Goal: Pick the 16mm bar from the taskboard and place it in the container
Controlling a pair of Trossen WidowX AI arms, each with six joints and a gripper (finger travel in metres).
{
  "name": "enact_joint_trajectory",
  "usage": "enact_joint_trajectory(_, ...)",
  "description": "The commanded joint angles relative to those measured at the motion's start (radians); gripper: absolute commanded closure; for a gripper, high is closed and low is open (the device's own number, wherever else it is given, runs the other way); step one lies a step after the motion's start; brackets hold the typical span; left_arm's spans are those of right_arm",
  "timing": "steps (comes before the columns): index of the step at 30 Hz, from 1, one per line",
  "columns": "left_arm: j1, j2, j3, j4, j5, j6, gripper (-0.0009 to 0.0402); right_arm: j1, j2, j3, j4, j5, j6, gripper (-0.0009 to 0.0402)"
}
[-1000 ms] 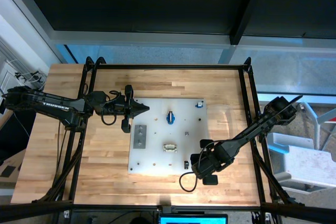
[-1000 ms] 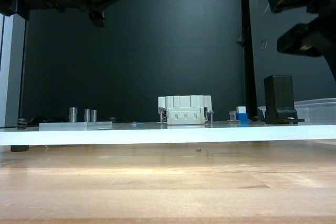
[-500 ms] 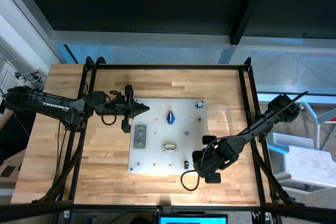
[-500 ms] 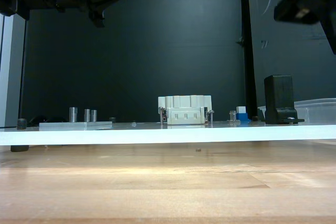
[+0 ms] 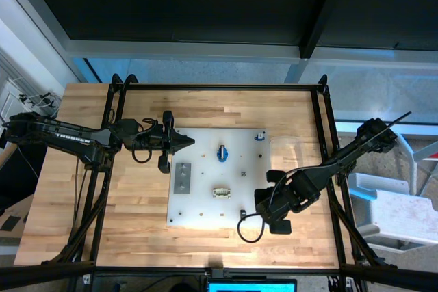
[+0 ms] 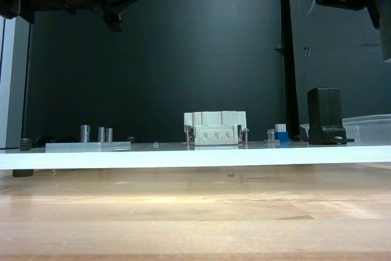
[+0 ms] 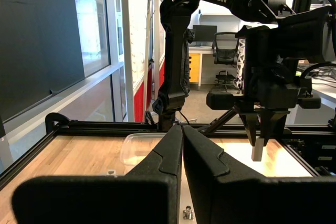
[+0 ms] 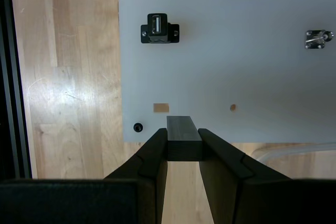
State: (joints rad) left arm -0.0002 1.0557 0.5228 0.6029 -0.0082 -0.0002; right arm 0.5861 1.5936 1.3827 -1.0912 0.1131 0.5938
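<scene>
Right gripper (image 8: 182, 132): clamped on 16mm bar (image 8: 184, 145), clear of taskboard (image 8: 236, 51).
Raised and shifted toward 1 o'clock within the last second, nearing container (image 6: 366, 128) off board's 3 o'clock edge; release pending. Left gripper (image 7: 182, 135): pressed shut, empty, parked at 10 o'clock.
</scene>
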Motion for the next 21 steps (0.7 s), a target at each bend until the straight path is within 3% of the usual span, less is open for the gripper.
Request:
enact_joint_trajectory(1,0.0,0.0,0.0,0.0,0.0,0.0,0.0393,-0.002,-0.001,0.0,-0.002,0.0,0.0,0.0373)
enact_joint_trajectory(21,0.0,0.0,0.0,0.0,0.0,0.0,0.0393,-0.051,-0.032,-0.046,-0.022,0.0,0.004,0.0373)
